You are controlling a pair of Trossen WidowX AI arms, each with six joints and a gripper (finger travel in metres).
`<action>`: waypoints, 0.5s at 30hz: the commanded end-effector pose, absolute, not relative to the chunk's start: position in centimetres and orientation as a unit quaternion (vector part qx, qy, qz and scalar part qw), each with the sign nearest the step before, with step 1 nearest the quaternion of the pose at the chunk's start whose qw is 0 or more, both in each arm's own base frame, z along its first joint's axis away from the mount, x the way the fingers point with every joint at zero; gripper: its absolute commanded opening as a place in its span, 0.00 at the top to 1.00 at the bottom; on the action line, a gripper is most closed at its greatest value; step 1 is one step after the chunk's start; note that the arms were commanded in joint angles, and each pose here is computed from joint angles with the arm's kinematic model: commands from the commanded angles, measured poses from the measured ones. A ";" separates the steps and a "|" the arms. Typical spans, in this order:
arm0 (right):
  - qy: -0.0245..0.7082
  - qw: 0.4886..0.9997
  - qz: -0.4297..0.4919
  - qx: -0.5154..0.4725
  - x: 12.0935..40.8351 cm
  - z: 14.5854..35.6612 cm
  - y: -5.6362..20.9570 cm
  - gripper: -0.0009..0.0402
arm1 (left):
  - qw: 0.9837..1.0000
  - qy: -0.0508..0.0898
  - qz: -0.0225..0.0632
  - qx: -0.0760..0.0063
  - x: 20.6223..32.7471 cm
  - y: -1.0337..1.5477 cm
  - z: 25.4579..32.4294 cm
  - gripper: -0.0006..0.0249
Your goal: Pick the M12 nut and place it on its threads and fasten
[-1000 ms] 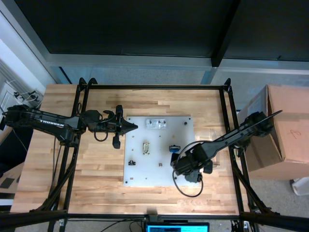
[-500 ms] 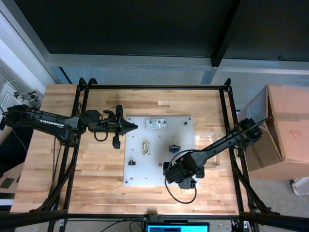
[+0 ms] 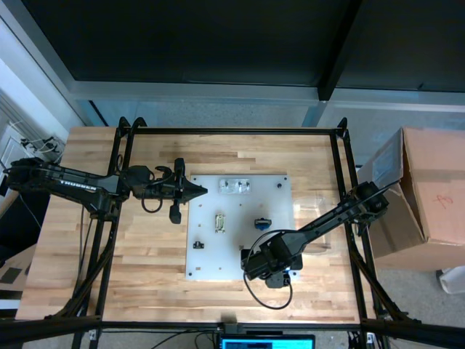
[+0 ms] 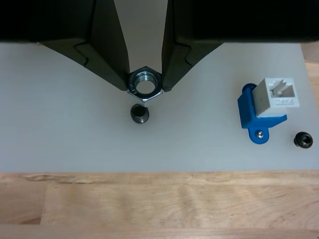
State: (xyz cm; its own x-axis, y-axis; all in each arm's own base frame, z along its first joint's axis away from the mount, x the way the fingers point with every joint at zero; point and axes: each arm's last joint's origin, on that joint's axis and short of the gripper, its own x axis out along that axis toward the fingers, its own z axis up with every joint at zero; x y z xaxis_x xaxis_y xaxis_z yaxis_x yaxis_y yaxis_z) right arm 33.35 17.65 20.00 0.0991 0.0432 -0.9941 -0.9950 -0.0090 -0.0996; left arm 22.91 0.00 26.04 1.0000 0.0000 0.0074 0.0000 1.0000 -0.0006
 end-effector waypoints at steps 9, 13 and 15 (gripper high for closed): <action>0.475 0.519 0.489 -0.516 34.0 19.8 18.1 0.95 | 1.000 -0.004 0.000 0.000 22.9 0.00 26.05 0.98; 0.473 0.521 0.488 -0.516 34.1 19.9 18.2 0.95 | 1.000 -0.004 0.000 0.000 22.9 0.00 26.05 0.98; 0.473 0.521 0.488 -0.516 34.1 19.9 18.2 0.95 | 1.000 -0.004 0.000 0.000 22.9 0.00 26.05 0.97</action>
State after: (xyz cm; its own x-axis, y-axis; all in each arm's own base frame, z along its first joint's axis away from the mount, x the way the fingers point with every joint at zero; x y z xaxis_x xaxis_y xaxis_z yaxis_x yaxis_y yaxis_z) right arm 34.08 18.19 19.86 0.0761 0.0211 -0.9969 -0.9970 -0.0109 -0.0764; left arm 22.92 0.00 26.05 1.0000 0.0000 0.0078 0.0000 1.0000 -0.0006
